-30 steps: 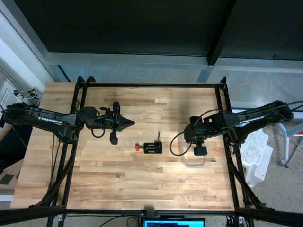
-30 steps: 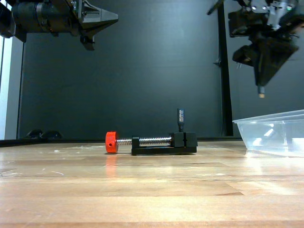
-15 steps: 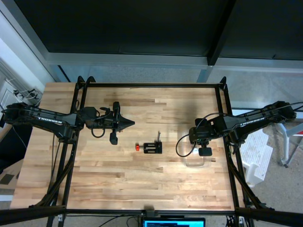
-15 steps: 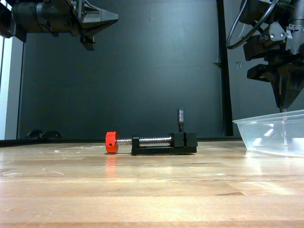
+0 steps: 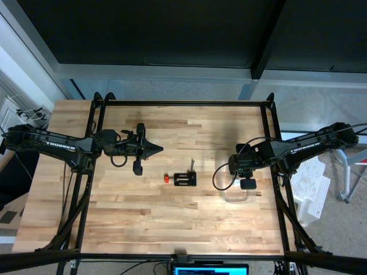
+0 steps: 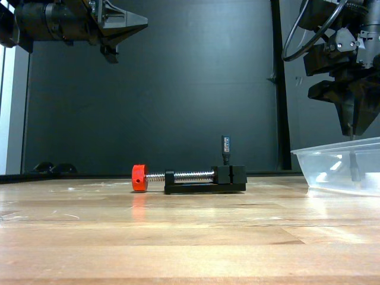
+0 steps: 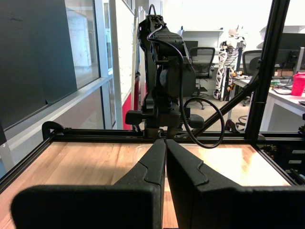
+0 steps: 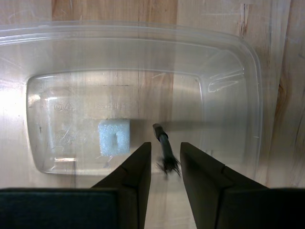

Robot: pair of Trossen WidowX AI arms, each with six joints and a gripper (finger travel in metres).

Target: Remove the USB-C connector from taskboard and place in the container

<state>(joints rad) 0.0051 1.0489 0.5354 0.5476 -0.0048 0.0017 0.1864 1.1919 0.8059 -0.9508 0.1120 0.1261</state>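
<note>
The USB-C connector (image 8: pixel 161 134) has just dropped from the right claw (image 8: pixel 165 148), which now hangs open over the container (image 8: pixel 143 33). The connector is inside, beside a white cube (image 8: pixel 114 137). The job looks done. The left claw (image 7: pixel 165 141) is closed, high above the bench (image 5: pixel 172 229).

Slim near-black USB-C connector (image 8: pixel 161 135) shows dark against the clear, colourless plastic container (image 8: pixel 240 67), near a small white foam cube (image 8: pixel 114 137). The small black taskboard (image 6: pixel 205 178) has a red-orange knob (image 6: pixel 139 177). The wooden tabletop (image 5: pixel 143 217) is pale, in streaky planks. Both grippers are matte black: the left gripper (image 7: pixel 165 140) is high over the tabletop's left side, and the right gripper (image 8: pixel 164 145) is above the container.
</note>
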